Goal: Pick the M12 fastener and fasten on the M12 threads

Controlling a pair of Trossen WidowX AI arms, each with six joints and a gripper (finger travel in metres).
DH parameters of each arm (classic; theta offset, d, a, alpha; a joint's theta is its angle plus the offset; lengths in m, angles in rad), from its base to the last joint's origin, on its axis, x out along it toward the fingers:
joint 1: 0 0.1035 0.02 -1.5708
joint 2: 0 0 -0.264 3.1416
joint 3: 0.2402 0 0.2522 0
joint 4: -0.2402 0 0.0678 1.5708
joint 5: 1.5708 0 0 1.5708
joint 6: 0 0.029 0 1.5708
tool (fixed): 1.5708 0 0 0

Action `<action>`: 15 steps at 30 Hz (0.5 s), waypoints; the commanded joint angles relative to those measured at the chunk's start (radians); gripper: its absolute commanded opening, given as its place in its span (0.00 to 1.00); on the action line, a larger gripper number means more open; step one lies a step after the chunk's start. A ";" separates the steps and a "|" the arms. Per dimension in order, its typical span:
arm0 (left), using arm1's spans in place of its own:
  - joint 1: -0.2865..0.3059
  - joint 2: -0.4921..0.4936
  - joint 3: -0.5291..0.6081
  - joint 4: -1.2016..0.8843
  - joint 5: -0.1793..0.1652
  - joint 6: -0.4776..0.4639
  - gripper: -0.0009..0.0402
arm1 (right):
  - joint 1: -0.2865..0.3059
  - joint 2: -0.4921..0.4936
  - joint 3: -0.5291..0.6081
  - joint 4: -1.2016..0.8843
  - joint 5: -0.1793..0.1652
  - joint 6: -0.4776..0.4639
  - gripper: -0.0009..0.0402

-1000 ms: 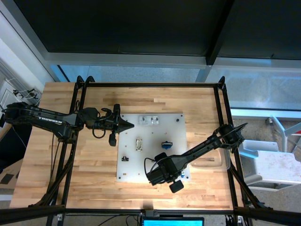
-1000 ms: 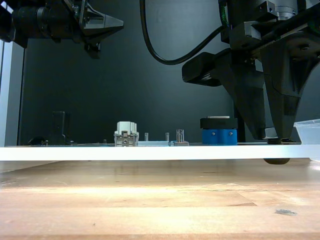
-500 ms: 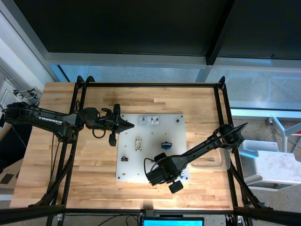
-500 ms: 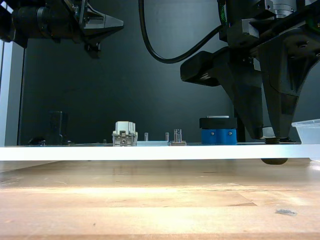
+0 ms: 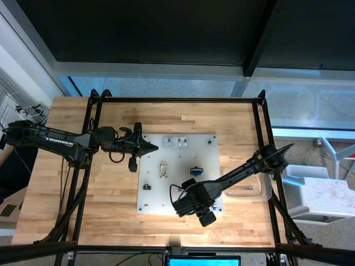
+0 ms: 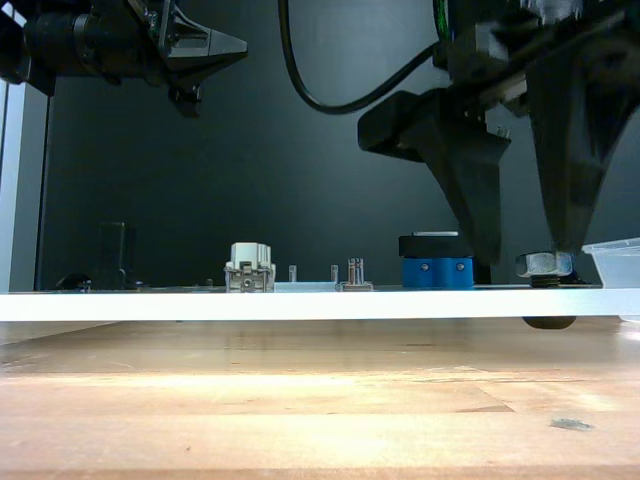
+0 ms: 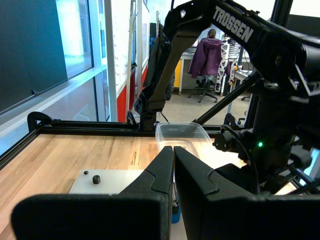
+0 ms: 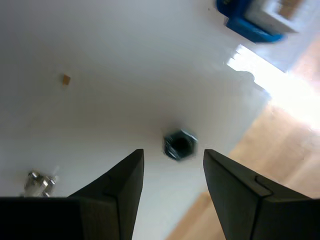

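The small silver M12 nut (image 6: 543,265) sits on its stud at the white board's (image 6: 200,303) near right edge, with a sliver of dark stud under it. In the right wrist view the nut (image 8: 180,145) shows as a hexagon with a dark centre on the white board (image 8: 100,75). My right gripper (image 6: 522,250) hangs just over it, open, one finger on each side and neither touching. From above, the right gripper (image 5: 206,209) covers the nut. My left gripper (image 5: 155,147) hovers shut and empty over the board's far left edge, high up in the low view (image 6: 240,45).
A blue connector block (image 6: 437,270) stands just behind and left of the nut. A clear tray (image 5: 247,191) lies off the board's right edge, close to the right arm. A grey connector (image 6: 250,272) and small silver posts (image 6: 355,272) stand mid-board.
The right gripper's fingers have spread apart and lifted a little, uncovering the nut they hid before. The nut stays in place. The left arm has not moved.
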 commanded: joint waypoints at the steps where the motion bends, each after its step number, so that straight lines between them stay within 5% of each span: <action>1: 0.000 0.000 0.000 0.000 0.000 0.000 0.02 | 0.003 -0.032 0.002 0.018 -0.036 -0.003 0.43; 4: 0.000 0.000 0.000 0.000 0.000 0.000 0.02 | 0.004 -0.058 0.002 0.026 -0.057 -0.075 0.43; 15: 0.000 0.000 0.000 0.000 0.000 0.000 0.02 | 0.004 -0.090 0.001 -0.051 -0.048 -0.838 0.43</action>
